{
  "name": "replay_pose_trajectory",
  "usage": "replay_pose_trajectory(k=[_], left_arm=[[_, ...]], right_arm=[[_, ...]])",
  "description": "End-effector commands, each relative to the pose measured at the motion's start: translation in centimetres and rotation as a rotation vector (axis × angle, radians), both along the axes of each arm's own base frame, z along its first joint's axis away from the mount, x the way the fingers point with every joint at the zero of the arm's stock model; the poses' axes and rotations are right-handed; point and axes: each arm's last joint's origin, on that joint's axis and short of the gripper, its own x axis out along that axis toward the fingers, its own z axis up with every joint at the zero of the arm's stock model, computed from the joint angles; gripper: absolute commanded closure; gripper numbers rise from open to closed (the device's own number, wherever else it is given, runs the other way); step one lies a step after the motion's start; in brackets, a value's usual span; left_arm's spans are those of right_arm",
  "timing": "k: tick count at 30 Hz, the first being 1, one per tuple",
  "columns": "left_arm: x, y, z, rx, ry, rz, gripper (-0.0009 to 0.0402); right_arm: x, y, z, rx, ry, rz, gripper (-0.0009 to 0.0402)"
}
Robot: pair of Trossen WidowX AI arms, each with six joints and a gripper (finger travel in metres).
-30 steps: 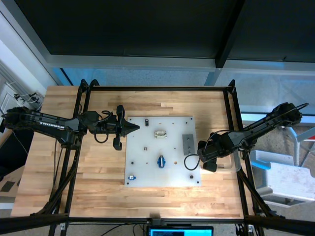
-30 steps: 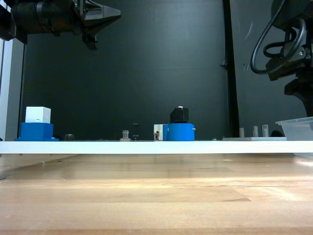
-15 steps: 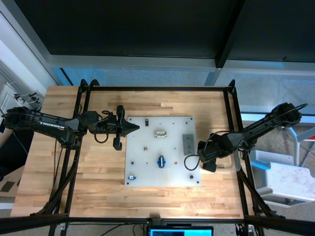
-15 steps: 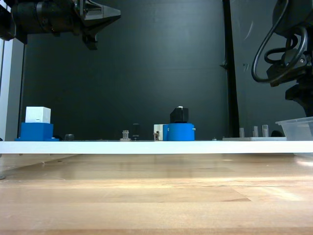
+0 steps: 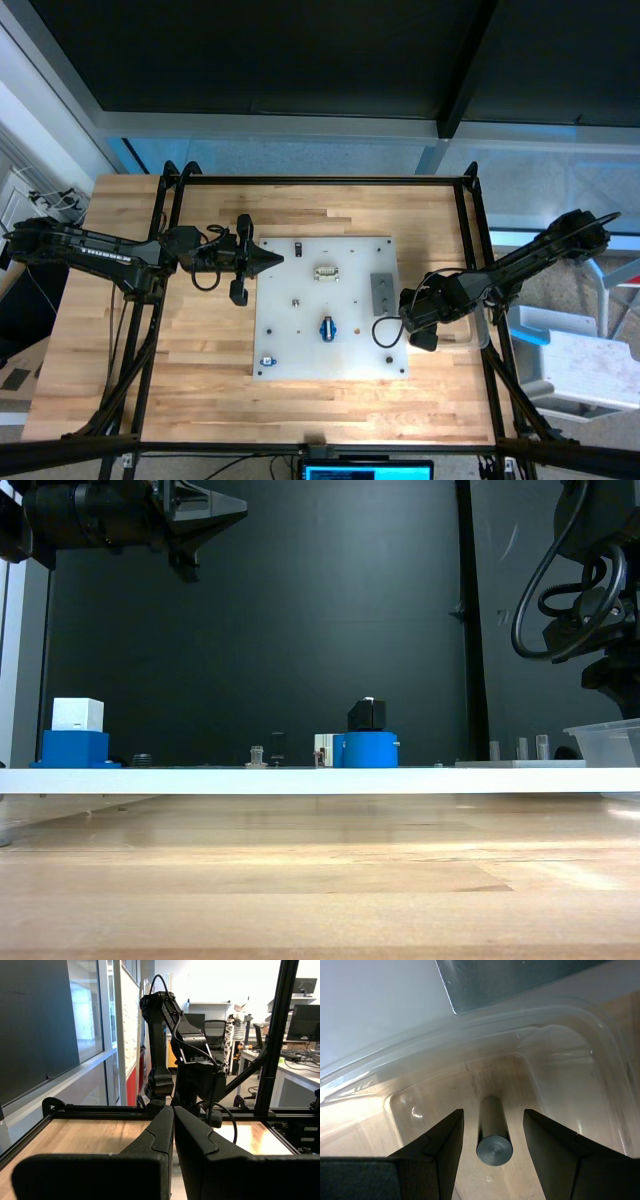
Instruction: Pick the 16mm cylinder and place it in the taskboard
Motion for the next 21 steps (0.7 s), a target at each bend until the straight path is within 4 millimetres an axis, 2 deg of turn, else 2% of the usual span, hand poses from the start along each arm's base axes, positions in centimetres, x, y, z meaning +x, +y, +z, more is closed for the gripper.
replay_pose_trajectory(k=[1, 12, 21], left_arm=[[0.00, 0.01, 0.00, 0.000, 0.000, 0.000, 0.0393], [0.00, 0.01, 0.00, 0.000, 0.000, 0.000, 0.0393], [0.00, 0.00, 0.00, 0.000, 0.000, 0.000, 0.0393]], right_arm=[[0.00, -0.01, 0.00, 0.000, 0.000, 0.000, 0.0230], [-0.02, 0.00, 0.00, 0.003, 0.003, 0.002, 0.0293], [-0.05, 0.01, -0.01, 0.005, 0.008, 0.010, 0.0327]])
